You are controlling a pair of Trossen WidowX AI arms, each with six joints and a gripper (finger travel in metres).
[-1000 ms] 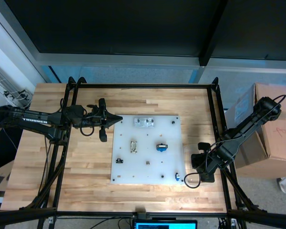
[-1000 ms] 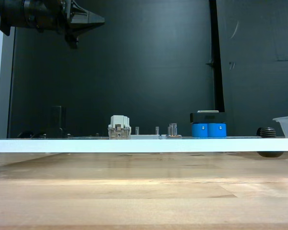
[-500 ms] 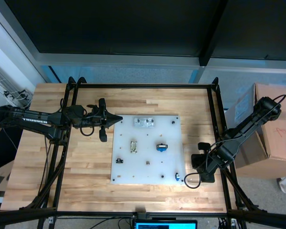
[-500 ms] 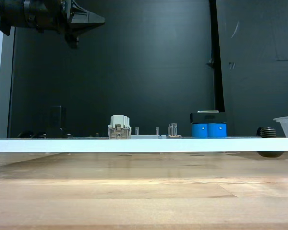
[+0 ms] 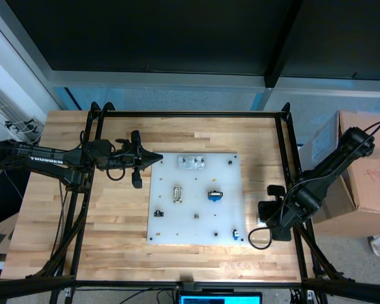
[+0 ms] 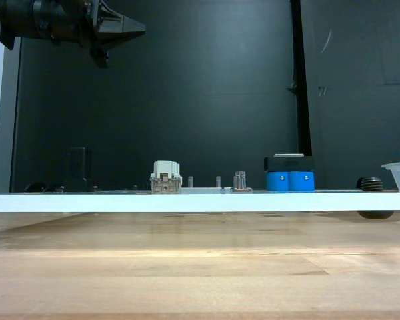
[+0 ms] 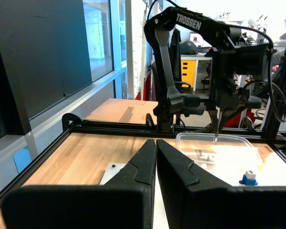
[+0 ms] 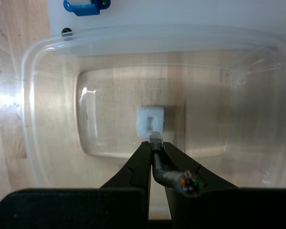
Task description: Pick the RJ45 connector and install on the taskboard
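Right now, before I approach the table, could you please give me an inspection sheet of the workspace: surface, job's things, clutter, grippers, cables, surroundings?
Surface: wooden table carrying the white taskboard.
Job's things: RJ45 connector held in the right gripper, clear of the board, above a clear tray.
Clutter: small white block in the tray, as far as I can tell.
Grippers: left gripper shut, empty, raised above the board's far left corner; right gripper shut on the connector, beside the board's right edge.
Cables: short cable stub behind the connector, ending in bare wires.
Surroundings: cardboard box to the right of the table.
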